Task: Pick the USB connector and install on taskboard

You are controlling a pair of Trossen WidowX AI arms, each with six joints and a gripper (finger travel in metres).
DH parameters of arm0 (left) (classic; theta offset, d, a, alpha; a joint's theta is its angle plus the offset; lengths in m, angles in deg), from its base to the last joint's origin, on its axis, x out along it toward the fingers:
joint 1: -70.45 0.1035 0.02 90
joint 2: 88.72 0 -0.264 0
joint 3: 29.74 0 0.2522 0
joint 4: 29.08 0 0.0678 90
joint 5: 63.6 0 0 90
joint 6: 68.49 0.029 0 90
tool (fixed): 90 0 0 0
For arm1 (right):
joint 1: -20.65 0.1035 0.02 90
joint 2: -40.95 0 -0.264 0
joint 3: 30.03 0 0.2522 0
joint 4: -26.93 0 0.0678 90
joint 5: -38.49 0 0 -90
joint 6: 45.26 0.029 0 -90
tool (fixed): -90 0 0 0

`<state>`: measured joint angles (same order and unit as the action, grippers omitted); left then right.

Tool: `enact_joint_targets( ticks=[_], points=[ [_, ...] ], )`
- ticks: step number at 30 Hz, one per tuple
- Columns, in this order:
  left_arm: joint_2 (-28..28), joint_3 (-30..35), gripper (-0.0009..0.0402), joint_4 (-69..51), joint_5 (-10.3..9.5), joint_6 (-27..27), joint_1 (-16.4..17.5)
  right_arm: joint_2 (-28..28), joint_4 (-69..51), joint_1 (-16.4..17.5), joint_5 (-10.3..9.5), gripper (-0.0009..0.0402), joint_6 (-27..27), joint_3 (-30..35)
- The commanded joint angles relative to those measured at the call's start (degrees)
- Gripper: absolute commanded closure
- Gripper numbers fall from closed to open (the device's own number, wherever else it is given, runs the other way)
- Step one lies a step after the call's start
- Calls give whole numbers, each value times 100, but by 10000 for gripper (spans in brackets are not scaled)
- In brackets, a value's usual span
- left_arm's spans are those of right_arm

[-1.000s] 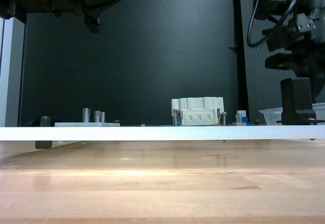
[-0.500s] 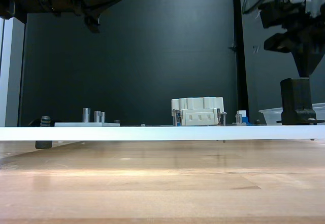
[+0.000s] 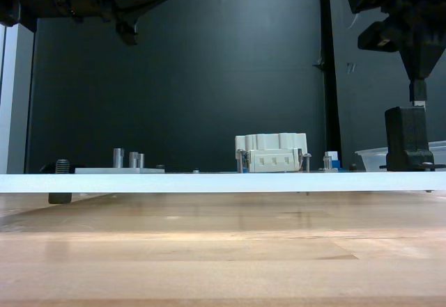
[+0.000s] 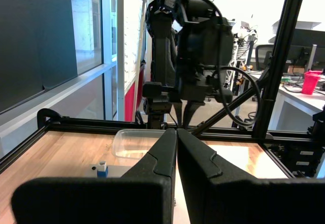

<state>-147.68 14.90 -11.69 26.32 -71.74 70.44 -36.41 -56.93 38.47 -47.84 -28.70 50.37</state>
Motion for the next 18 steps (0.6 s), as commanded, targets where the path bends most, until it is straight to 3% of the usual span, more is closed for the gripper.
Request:
enact_joint_targets(
  ticks=[1,18],
  points=[
    [0,0,393,2,2,2,0,-282,7,184,2,393,251,289],
    [0,0,393,2,2,2,2,-1840,-275,909,122,393,1023,1897]
  ],
)
